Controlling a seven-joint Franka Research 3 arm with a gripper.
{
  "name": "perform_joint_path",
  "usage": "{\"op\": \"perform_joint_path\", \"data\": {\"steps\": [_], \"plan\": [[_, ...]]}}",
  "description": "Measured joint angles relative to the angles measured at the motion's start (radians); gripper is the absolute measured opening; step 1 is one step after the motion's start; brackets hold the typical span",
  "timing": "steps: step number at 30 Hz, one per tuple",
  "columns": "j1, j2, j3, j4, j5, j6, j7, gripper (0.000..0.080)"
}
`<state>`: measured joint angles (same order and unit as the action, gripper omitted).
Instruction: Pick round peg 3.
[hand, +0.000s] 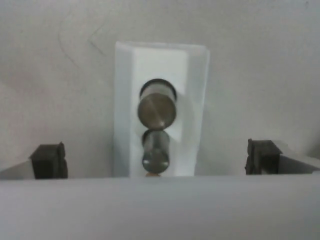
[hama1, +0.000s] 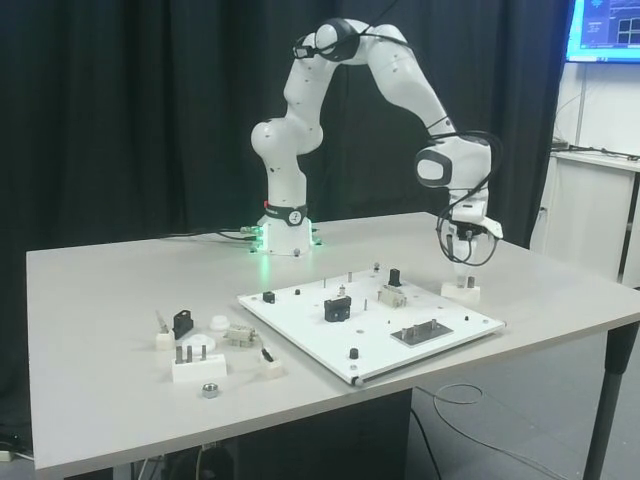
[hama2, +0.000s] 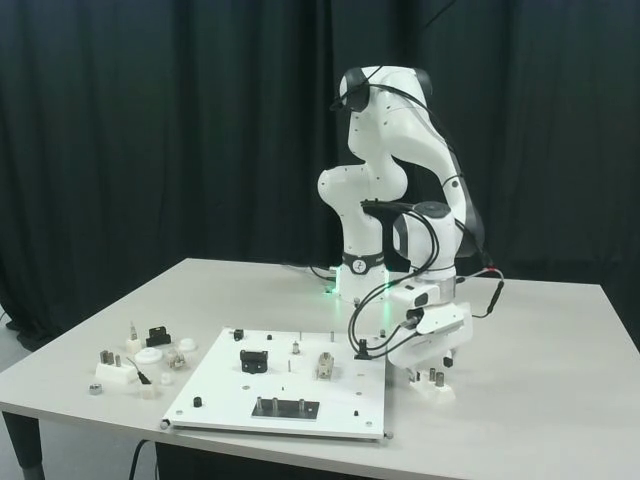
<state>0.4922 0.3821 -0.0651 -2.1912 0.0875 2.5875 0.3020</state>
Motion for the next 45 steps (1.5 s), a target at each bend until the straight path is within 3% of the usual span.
{"op": "perform_joint_path", "data": {"steps": [9,10,18,19,24,25,34,35,37,45], "plan": [[0.0,0.006,0.012,0.0,0.011,0.001,0.006,0.08],[0.0,0.006,0.013,0.0,0.013,0.001,0.009,0.0708],[0.0,0.008,0.014,0.0,0.013,0.001,0.016,0.0708],[0.0,0.008,0.014,0.0,0.013,0.001,0.016,0.0384],[0.0,0.01,0.014,0.0,0.013,0.001,0.016,0.0384],[0.0,0.01,0.013,0.0,0.013,0.002,0.016,0.0182],[0.0,0.01,0.013,0.001,0.013,0.003,0.019,0.0182],[0.0,0.01,0.013,0.001,0.013,0.003,0.021,0.0104],[0.0,0.007,0.013,0.002,0.013,0.002,0.028,0.0104],[0.0,-0.03,0.009,0.002,0.013,-0.04,0.056,0.0104]]}}
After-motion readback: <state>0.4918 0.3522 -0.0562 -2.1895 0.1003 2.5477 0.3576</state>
